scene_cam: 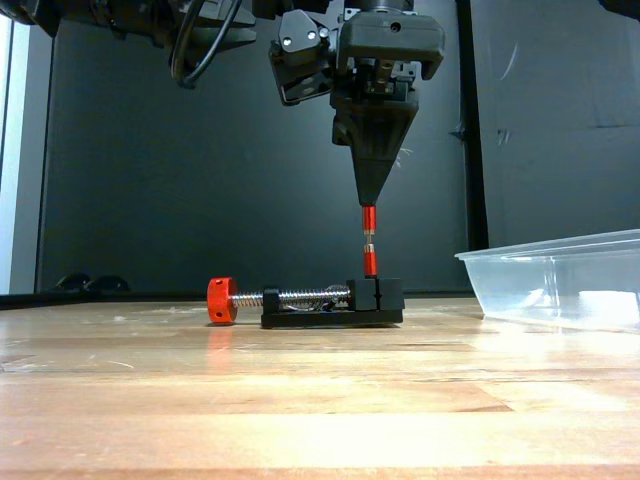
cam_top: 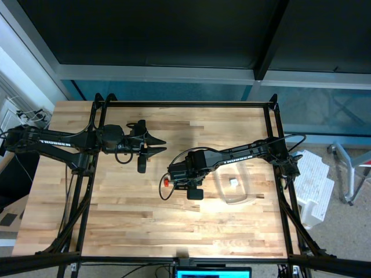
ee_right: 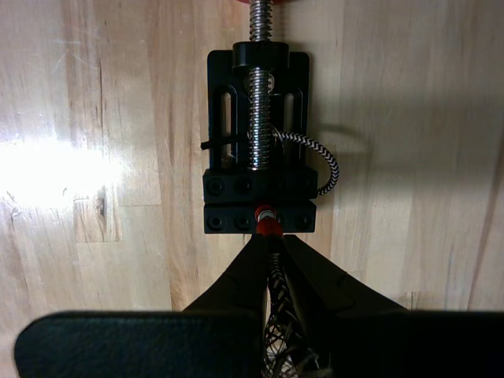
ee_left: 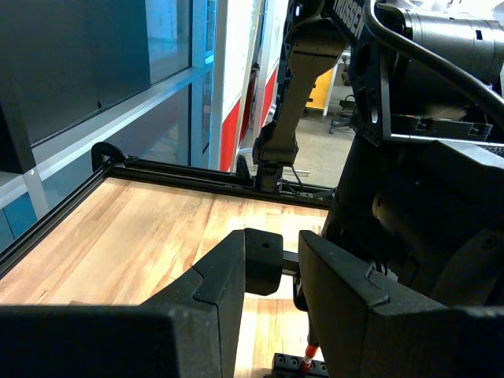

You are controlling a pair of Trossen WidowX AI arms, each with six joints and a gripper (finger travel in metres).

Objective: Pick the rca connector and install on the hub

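Starting at the left, the left tool (cam_top: 164, 146) hangs over the bare wooden table (cam_top: 116, 197), its fingers apart and holding nothing, well apart from the work (it looks parked). Next along, the hub (scene_cam: 378, 300), a small black rectangular block with a silvery threaded screw and a round red knob (scene_cam: 221, 300) at one end, lies flat on the table. Its knob end points toward the left tool's side, and its block end is straight below the right tool (scene_cam: 369, 198). That tool points straight down with its fingers clamped on the rca connector (scene_cam: 369, 240), a tiny upright plug showing red and silvery bands. In the low view the plug's lower end meets the top of the hub's block. The right wrist view shows its red body just ahead of the fingertips, lined up on the middle of that block.

By my reading, the pick is done, and the plug is aligned and at least touching its seat. What is left is pressing it home (whether it is already fully seated I cannot tell), then letting go and lifting clear.

Farther right, on the right tool's outer side and near the hub but not touching it, sits a clear plastic tray (cam_top: 235, 200). It holds a single tiny white cube (cam_top: 232, 181), and nothing else shows inside it.
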